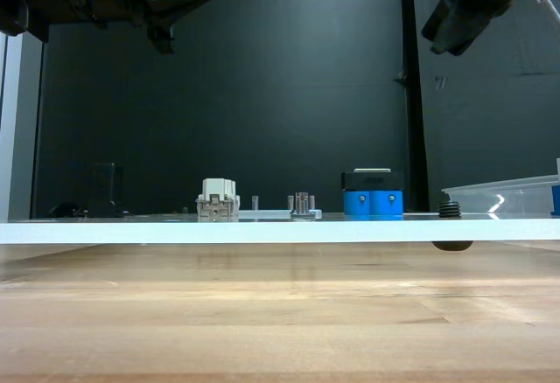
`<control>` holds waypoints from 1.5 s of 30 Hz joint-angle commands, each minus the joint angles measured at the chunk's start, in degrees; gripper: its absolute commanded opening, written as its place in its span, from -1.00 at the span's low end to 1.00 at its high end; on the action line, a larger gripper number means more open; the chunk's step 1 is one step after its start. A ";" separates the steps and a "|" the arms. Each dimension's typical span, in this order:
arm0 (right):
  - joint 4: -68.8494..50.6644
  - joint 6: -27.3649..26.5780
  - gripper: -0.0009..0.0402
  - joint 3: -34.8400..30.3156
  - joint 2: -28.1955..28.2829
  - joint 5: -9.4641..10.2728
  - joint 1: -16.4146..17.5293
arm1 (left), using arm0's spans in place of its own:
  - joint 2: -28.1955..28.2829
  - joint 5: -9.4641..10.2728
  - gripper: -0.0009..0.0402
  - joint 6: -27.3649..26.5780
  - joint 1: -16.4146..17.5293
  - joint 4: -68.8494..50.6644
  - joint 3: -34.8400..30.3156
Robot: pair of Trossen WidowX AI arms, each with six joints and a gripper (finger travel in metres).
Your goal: Remove the rj45 connector and place it in the container
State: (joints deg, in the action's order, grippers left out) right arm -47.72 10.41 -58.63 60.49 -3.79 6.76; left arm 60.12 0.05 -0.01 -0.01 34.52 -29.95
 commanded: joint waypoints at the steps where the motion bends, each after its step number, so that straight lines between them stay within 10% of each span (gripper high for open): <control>1: -1.27 2.34 -0.96 -0.13 0.04 -0.11 1.57 | 0.00 -0.02 -0.95 0.00 0.02 0.00 0.00; 23: -5.42 17.94 -0.96 -3.08 9.49 -5.38 20.92 | 0.00 -0.02 -0.95 0.00 0.02 0.00 0.00; 45: -9.81 25.70 -0.95 -14.05 24.33 -5.51 29.94 | 0.00 -0.02 -0.95 0.00 0.02 0.00 0.00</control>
